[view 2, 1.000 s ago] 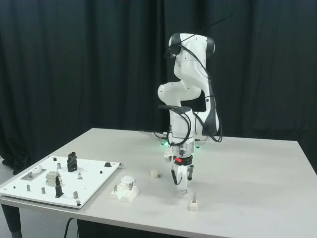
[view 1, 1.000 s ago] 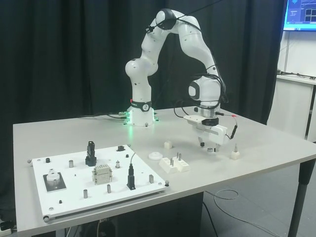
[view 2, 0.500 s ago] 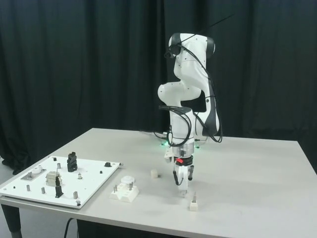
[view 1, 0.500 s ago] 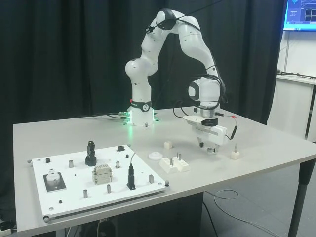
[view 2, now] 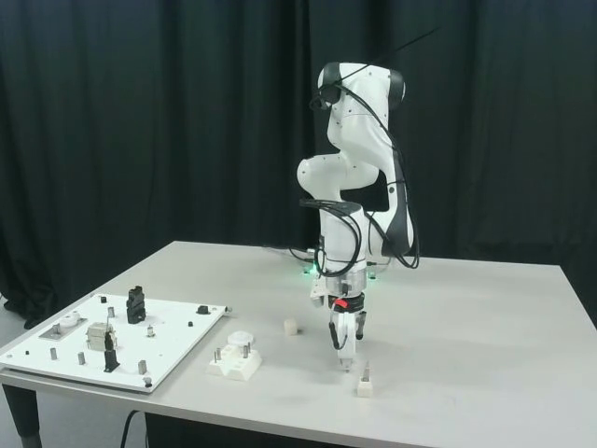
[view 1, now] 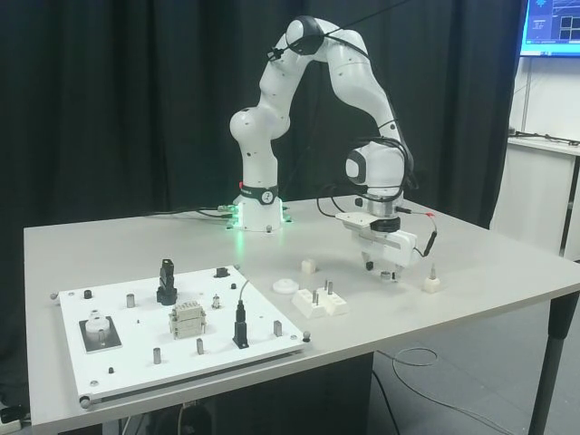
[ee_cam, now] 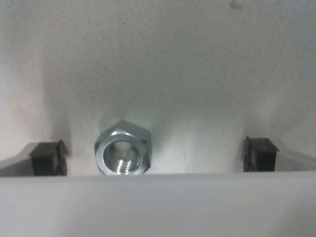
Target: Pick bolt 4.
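One nut (ee_cam: pixel 122 149): lies flat on the grey desk (ee_cam: pixel 197 64), its near edge cut off by the wrist housing.
Bolt 4 (view 1: pixel 432 271): upright in a white holder (view 1: pixel 431 285), near the desk's edge.
Hand (ee_cam: pixel 153 157): fingers wide apart, holding nothing, either side of the nut.

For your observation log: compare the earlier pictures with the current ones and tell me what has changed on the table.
The gripper has dropped slightly toward the table, close beside the bolt in its small white holder. Its jaws are open with a nut between them; nothing was gripped or released. The board and other parts stayed put.
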